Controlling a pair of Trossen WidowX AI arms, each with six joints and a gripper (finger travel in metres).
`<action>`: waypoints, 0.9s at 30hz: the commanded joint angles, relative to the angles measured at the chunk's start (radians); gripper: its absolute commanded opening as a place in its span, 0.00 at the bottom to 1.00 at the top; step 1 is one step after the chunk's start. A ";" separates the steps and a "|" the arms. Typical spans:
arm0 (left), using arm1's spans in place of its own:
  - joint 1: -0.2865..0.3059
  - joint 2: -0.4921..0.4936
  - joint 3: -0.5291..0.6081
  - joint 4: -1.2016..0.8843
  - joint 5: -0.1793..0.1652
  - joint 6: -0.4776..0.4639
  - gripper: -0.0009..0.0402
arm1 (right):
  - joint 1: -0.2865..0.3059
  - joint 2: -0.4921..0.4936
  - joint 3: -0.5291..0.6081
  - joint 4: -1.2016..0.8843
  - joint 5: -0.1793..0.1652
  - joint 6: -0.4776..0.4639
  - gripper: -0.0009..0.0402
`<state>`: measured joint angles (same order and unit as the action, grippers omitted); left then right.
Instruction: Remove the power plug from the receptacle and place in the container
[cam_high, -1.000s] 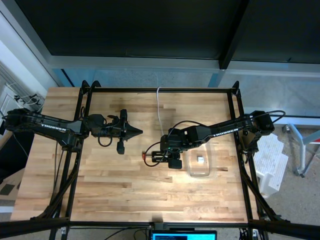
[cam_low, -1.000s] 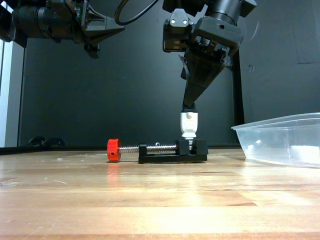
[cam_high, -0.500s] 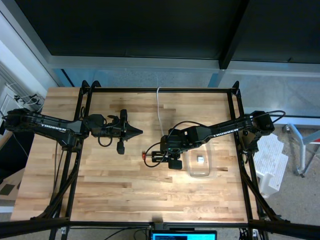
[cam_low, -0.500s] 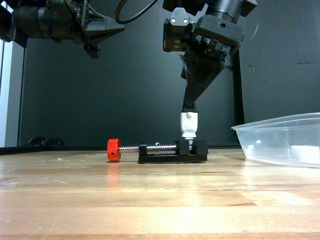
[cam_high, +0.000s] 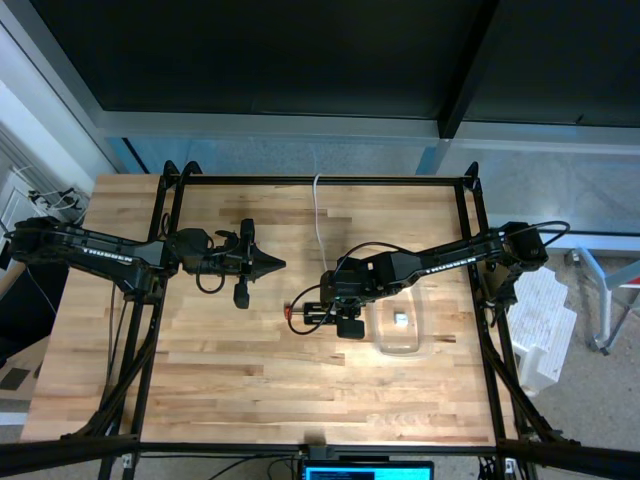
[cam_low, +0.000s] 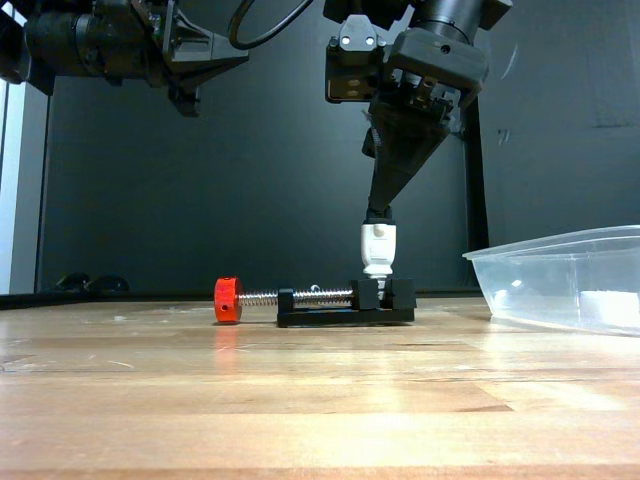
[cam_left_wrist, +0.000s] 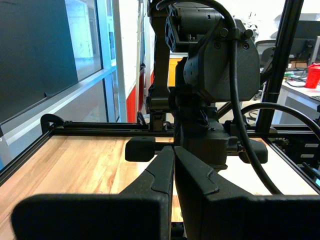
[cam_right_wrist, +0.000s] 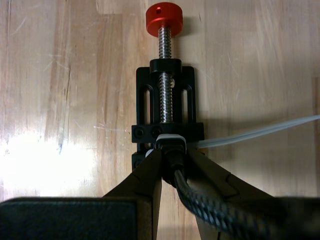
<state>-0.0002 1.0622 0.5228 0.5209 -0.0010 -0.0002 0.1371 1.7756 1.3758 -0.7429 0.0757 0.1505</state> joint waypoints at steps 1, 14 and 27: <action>0.000 0.000 0.000 0.000 0.000 0.000 0.02 | 0.000 -0.003 0.018 -0.012 0.002 -0.002 0.02; 0.000 0.000 0.000 0.000 0.000 0.000 0.02 | 0.000 -0.006 0.085 -0.094 0.002 -0.003 0.02; 0.000 0.000 0.000 0.000 0.000 0.000 0.02 | 0.006 -0.090 0.066 -0.196 0.002 -0.003 0.02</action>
<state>-0.0002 1.0622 0.5228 0.5209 -0.0010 -0.0002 0.1394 1.7027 1.4693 -0.9333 0.0780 0.1478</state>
